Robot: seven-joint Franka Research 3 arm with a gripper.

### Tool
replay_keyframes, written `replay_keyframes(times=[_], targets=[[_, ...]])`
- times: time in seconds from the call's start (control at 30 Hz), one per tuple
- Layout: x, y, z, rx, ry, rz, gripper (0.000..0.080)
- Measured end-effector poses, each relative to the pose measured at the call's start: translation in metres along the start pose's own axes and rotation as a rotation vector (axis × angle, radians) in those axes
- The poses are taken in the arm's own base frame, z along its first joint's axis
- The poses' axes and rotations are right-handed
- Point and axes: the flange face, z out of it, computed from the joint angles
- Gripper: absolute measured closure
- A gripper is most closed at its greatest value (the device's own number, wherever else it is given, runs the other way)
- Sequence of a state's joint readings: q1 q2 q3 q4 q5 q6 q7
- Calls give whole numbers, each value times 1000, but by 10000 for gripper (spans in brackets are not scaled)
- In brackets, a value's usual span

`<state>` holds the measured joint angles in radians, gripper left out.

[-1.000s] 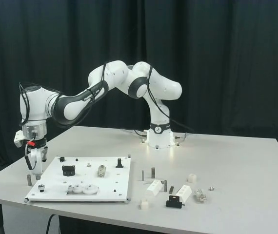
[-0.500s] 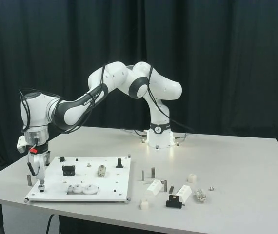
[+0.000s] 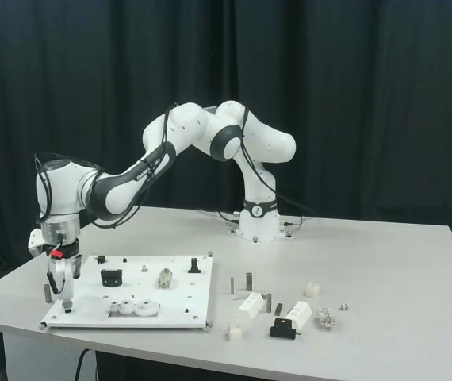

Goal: Remove bolt 4.

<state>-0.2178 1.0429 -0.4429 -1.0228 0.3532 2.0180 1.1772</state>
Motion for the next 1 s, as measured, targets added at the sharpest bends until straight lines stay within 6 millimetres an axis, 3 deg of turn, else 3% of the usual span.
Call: replay_keyframes(times=[1.0], targets=[[1, 4, 16, 11, -5, 7, 3]])
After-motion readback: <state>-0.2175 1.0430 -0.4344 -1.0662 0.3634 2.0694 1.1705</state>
